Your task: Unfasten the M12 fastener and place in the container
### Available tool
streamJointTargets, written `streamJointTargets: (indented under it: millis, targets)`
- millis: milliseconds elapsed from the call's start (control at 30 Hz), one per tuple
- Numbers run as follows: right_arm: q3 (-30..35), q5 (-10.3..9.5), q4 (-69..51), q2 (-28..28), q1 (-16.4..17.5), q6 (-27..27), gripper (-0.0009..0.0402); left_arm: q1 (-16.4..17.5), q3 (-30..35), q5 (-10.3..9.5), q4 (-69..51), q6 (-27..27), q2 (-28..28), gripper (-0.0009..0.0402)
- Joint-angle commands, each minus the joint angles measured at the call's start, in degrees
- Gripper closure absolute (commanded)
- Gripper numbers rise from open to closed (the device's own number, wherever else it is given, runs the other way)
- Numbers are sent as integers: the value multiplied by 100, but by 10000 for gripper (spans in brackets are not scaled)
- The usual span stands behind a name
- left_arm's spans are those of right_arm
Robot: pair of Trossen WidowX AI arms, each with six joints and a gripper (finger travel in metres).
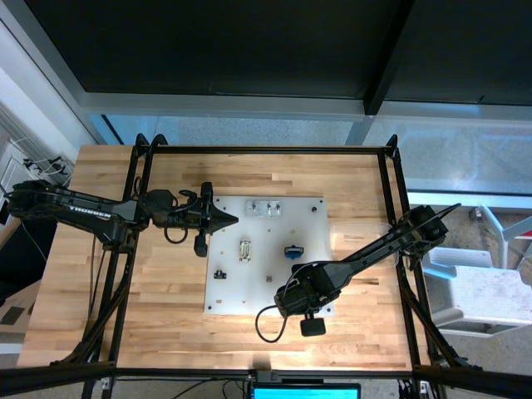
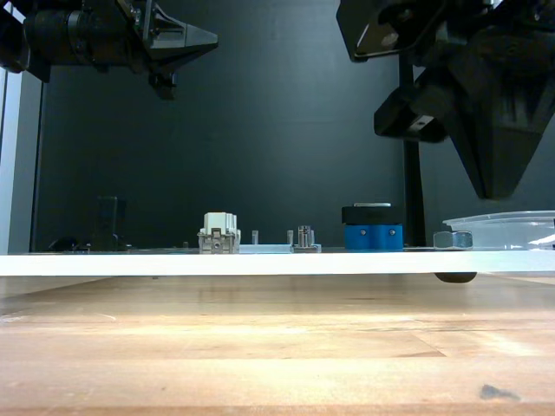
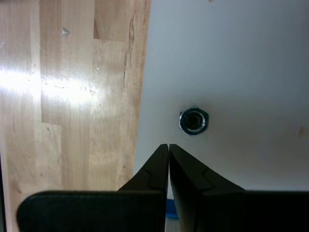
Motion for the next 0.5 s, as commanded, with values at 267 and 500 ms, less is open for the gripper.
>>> streamJointTargets:
  millis: [267, 500]
  targets:
    - [-286, 0, 409, 26, -15, 146, 393, 0, 0, 2, 0, 0, 0, 393]
    - [-422, -2, 601, 26, -37, 149, 393, 0, 0, 2, 0, 0, 0, 393]
